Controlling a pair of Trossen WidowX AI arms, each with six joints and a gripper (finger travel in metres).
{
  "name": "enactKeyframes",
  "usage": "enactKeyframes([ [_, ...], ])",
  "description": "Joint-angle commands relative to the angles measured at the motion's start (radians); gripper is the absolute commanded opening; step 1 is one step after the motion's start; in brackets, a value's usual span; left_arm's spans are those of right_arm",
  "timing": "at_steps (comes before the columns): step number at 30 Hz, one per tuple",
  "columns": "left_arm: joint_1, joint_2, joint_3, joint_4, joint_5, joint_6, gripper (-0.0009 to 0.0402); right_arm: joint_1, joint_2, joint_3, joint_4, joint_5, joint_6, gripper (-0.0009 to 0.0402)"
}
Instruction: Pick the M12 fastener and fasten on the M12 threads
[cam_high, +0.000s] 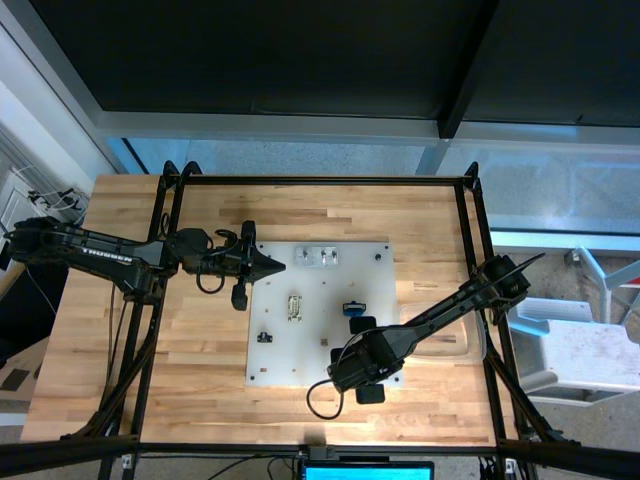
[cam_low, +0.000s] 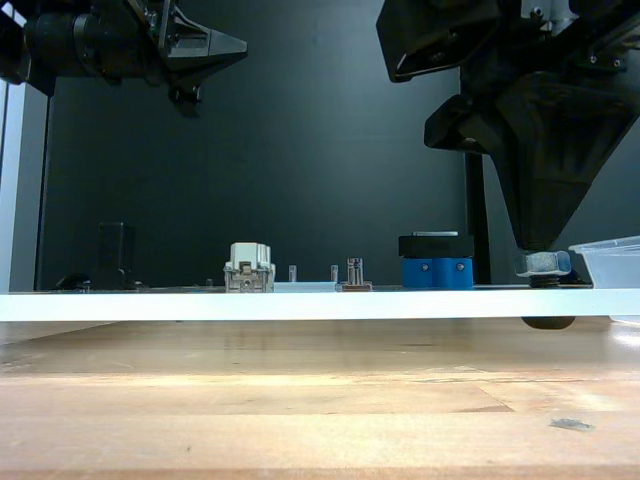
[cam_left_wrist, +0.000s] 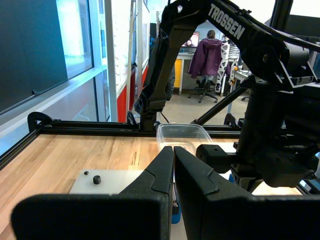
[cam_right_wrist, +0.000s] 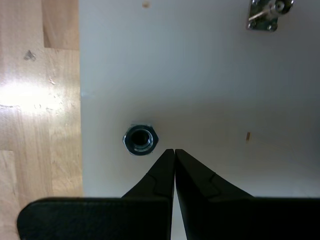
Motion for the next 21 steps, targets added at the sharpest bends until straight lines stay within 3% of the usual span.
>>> enactKeyframes([
  [1,0.000,0.000,0.000,0.000,0.000,0.000,0.0000,0.001,0.000,-0.015,0.029,-0.005,0.006,0.0000],
  [7,0.000,0.000,0.000,0.000,0.000,0.000,0.0000,0.002,-0.003,-0.021,0.033,-0.032,0.006,0.0000],
  [8,0.000,0.000,0.000,0.000,0.000,0.000,0.0000,0.002,-0.004,-0.018,0.030,-0.067,0.005,0.0000],
  [9,0.000,0.000,0.000,0.000,0.000,0.000,0.0000,0.002,-0.005,-0.015,0.028,-0.123,-0.006,0.0000],
  [11,0.000,0.000,0.000,0.000,0.000,0.000,0.0000,0.002,-0.012,-0.011,0.029,-0.265,-0.047,0.0000],
  [12,0.000,0.000,0.000,0.000,0.000,0.000,0.0000,0.002,-0.012,-0.009,0.029,-0.315,-0.056,0.0000],
  [13,0.000,0.000,0.000,0.000,0.000,0.000,0.0000,0.002,-0.012,-0.007,0.026,-0.339,-0.058,0.0000],
  [18,0.000,0.000,0.000,0.000,0.000,0.000,0.0000,0.002,-0.018,-0.005,0.011,-0.318,-0.071,0.0000],
  [21,0.000,0.000,0.000,0.000,0.000,0.000,0.0000,0.002,-0.021,-0.005,0.001,-0.237,-0.060,0.0000],
])
